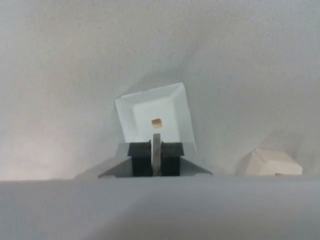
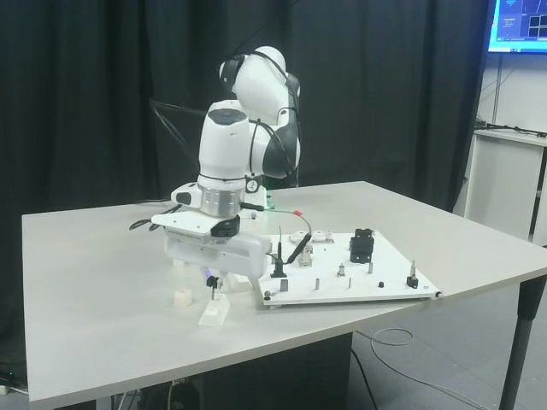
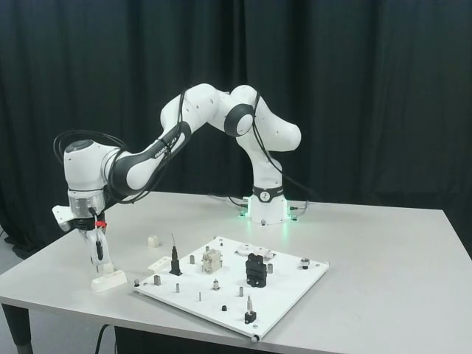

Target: Insert square peg 1.

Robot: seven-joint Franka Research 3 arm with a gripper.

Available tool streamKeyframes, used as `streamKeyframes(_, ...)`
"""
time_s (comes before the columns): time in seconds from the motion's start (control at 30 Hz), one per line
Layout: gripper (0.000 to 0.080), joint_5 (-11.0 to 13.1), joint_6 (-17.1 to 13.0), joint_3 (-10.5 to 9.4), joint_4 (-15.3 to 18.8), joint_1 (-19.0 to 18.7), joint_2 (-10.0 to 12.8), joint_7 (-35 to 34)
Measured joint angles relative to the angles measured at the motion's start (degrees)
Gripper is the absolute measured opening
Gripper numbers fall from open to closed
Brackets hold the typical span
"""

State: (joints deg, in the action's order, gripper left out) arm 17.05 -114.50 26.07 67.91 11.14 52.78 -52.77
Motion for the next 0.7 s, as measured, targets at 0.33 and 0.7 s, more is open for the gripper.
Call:
streamKeyframes(0.33, 0.0035, -0.09, 0.60, 0.01, -0.68, -0.02, 0.00, 0.23)
streamKeyframes(0.7, 0.0035, -0.09, 0.60, 0.01, -0.68, -0.03, 0.03, 0.37)
